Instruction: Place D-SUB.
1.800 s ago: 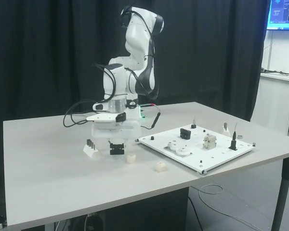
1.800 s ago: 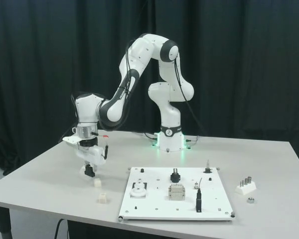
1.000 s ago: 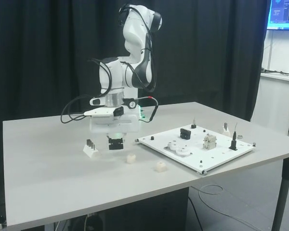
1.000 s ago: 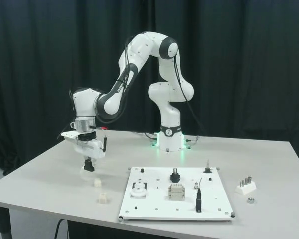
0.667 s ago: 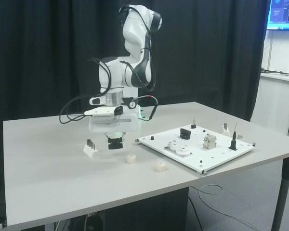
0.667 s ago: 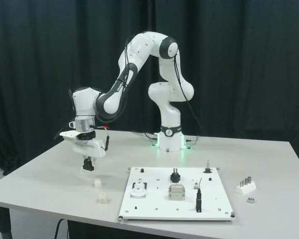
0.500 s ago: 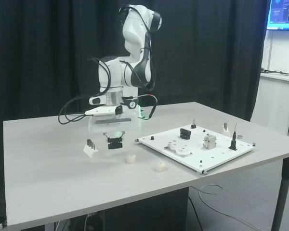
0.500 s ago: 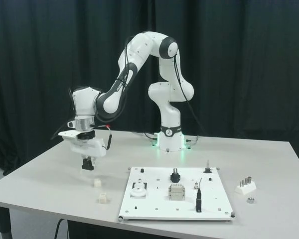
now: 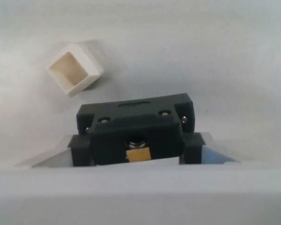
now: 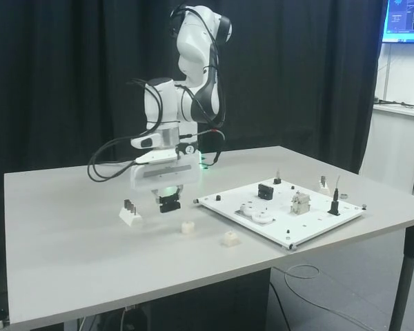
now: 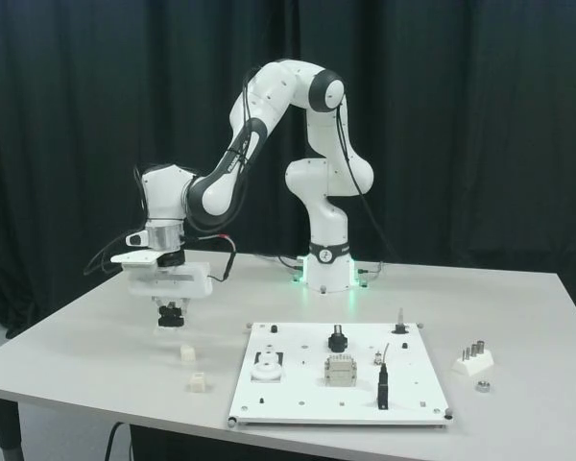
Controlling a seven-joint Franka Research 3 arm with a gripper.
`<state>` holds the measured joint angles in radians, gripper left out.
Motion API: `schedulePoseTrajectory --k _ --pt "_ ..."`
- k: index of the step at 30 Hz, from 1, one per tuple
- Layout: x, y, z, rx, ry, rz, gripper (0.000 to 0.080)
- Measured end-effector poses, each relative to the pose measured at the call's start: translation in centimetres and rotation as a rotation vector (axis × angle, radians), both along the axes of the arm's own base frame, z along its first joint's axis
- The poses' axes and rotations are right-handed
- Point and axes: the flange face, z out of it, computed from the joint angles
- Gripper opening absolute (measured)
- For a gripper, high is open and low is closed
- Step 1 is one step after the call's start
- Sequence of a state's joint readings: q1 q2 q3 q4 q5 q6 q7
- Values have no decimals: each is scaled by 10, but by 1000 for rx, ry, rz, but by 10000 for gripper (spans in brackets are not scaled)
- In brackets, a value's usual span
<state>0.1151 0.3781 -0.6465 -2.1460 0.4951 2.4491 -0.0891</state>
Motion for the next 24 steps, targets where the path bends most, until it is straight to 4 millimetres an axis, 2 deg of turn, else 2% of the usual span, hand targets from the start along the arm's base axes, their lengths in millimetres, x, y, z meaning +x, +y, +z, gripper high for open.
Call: schedulePoseTrajectory --k 8,24 --pt "1 1 2 -29 -9 266 387" --pt "0 -11 9 -111 14 710 387"
